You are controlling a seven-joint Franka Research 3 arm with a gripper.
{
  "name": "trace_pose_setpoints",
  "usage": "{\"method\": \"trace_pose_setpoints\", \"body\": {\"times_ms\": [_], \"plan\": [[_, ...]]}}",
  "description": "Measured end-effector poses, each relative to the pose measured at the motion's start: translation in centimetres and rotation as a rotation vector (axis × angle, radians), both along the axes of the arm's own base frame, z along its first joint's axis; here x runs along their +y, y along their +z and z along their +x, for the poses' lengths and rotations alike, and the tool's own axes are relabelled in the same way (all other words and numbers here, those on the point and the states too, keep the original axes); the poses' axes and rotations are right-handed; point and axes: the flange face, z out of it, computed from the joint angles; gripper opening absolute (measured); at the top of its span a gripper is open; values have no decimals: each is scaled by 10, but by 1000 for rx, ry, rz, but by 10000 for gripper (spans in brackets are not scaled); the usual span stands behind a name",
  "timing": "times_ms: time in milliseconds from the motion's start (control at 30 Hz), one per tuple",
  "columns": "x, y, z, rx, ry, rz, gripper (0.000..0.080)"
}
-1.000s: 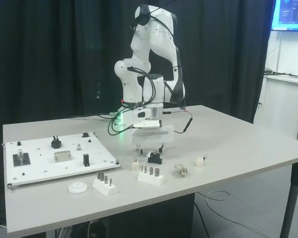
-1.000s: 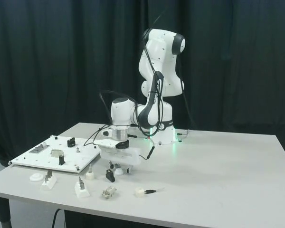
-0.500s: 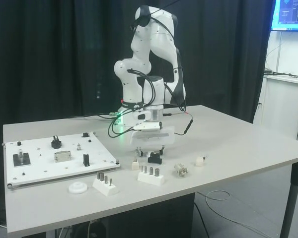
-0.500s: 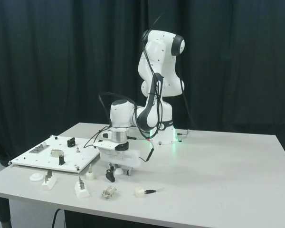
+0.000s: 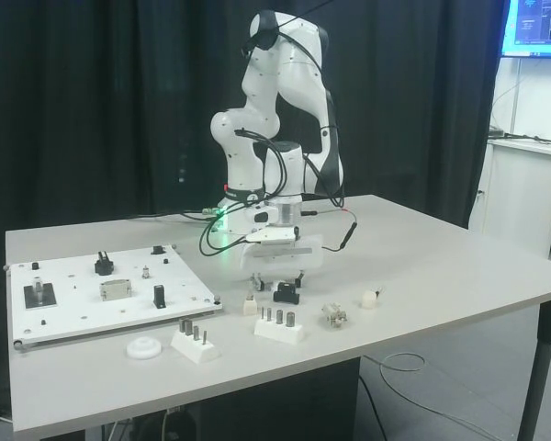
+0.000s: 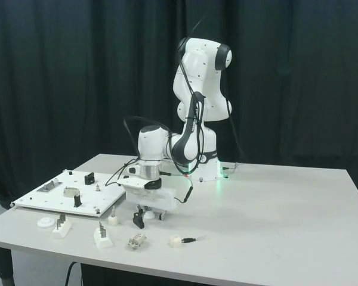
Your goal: Pick medium gear.
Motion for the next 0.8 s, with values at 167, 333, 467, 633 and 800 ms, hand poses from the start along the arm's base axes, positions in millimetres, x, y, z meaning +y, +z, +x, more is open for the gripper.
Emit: {"method": "trace_pose_setpoints", "body": {"times_ms": [167, 333, 467, 633, 800], "plan": [[0, 0, 0, 0, 2, 1, 800], [3, 0, 1, 1, 6, 3, 800], [4, 0, 1, 1, 8, 5, 527], [4, 0, 1, 1, 8, 5, 527], [3, 0, 1, 1, 5, 6, 400]]}}
